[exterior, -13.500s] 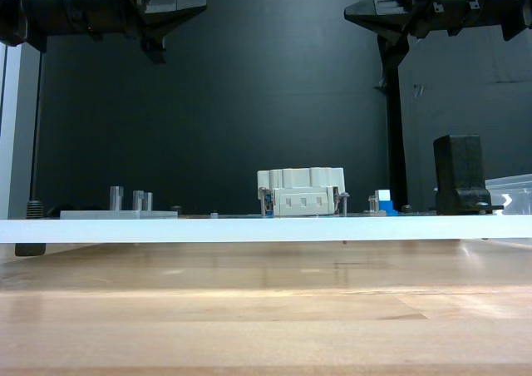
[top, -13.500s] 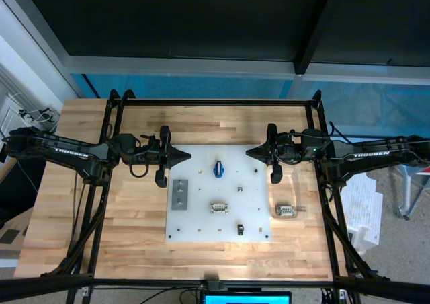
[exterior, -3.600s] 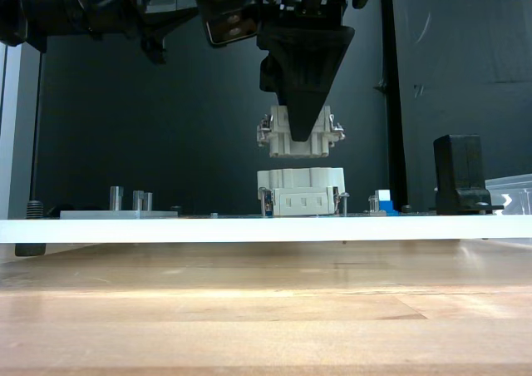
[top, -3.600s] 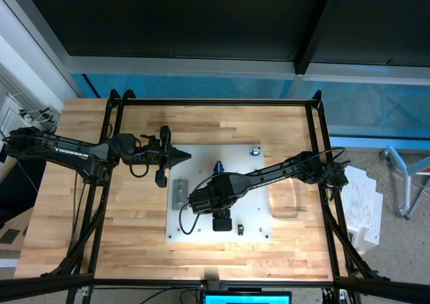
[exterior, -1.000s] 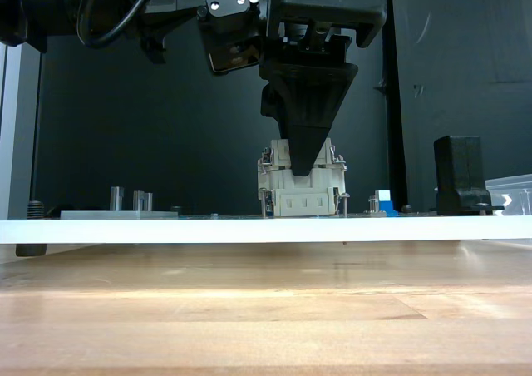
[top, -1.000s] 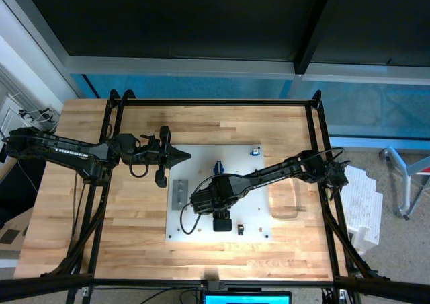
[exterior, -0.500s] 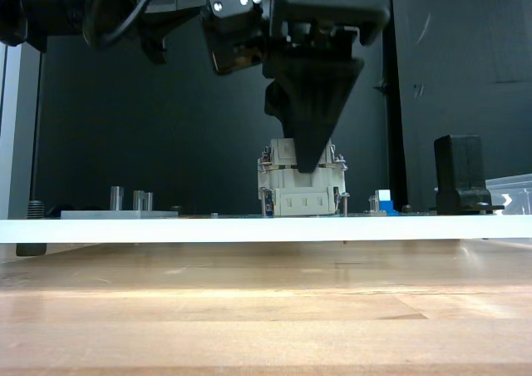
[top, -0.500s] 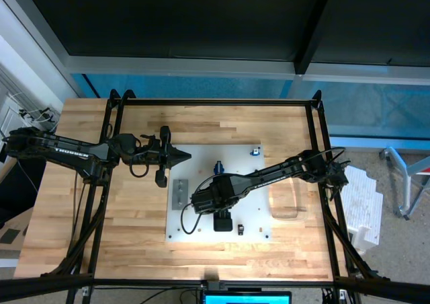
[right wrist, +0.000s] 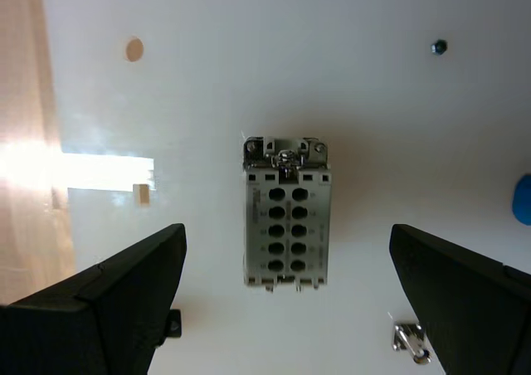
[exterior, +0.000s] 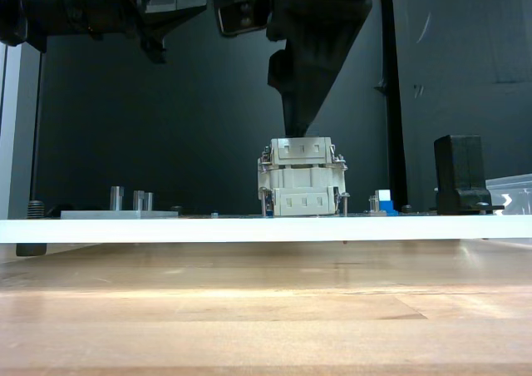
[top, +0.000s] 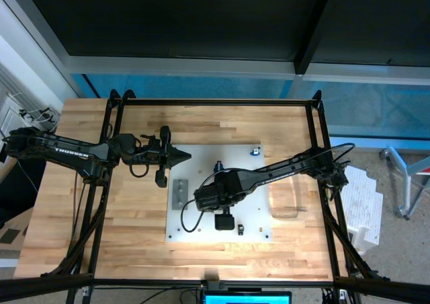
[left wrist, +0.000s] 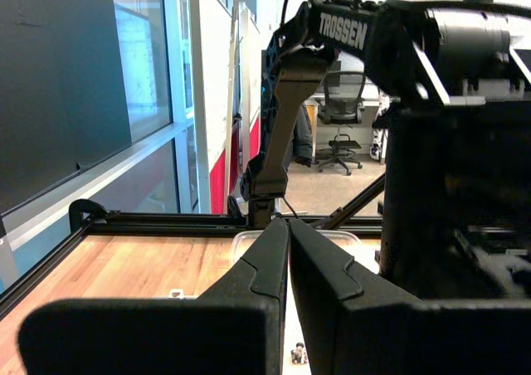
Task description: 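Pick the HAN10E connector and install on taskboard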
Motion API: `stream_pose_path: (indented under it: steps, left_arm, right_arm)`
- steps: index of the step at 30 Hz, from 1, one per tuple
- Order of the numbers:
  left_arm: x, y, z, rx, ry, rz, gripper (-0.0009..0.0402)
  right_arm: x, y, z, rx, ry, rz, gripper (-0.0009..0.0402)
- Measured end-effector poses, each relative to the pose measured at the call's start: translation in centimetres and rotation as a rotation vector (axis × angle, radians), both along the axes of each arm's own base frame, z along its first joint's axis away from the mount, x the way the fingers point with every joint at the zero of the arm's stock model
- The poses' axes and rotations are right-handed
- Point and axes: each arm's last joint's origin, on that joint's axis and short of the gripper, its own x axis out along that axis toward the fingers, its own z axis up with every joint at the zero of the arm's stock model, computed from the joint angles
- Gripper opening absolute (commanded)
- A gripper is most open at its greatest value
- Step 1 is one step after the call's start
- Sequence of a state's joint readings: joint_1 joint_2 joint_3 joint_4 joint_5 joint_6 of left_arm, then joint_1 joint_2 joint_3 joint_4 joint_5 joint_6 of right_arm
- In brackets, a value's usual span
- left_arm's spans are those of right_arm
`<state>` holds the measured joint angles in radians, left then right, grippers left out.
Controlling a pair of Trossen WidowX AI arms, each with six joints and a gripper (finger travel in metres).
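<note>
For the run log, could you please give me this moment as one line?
right tool: open, above HAN10E connector | connector: seated on taskboard, ungripped | left tool: shut, parked by taskboard's far-left corner

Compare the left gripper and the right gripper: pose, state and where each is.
The left gripper is shut, fingers together; the right gripper is open, fingers wide apart. The left gripper points level, high near the taskboard's far left corner; the right gripper points straight down, just above the HAN10E connector sitting on the taskboard. Both are black and hold nothing.
</note>
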<state>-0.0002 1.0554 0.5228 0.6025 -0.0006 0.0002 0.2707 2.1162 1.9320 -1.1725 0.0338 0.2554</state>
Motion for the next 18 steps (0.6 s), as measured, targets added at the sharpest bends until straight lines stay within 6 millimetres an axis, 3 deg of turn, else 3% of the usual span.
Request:
stream_pose_path:
  steps: [5,18]
  left_arm:
    - [0.0,0.0,0.0,0.000,0.001,0.000,0.0001]
    - [0.0,0.0,0.0,0.000,0.001,0.000,0.0001]
  right_arm:
    - [-0.7,-0.2,1.4,0.003,-0.009,-0.001,0.0336]
    - [-1.1,-0.3,1.6,-0.003,0.011,-0.001,0.0320]
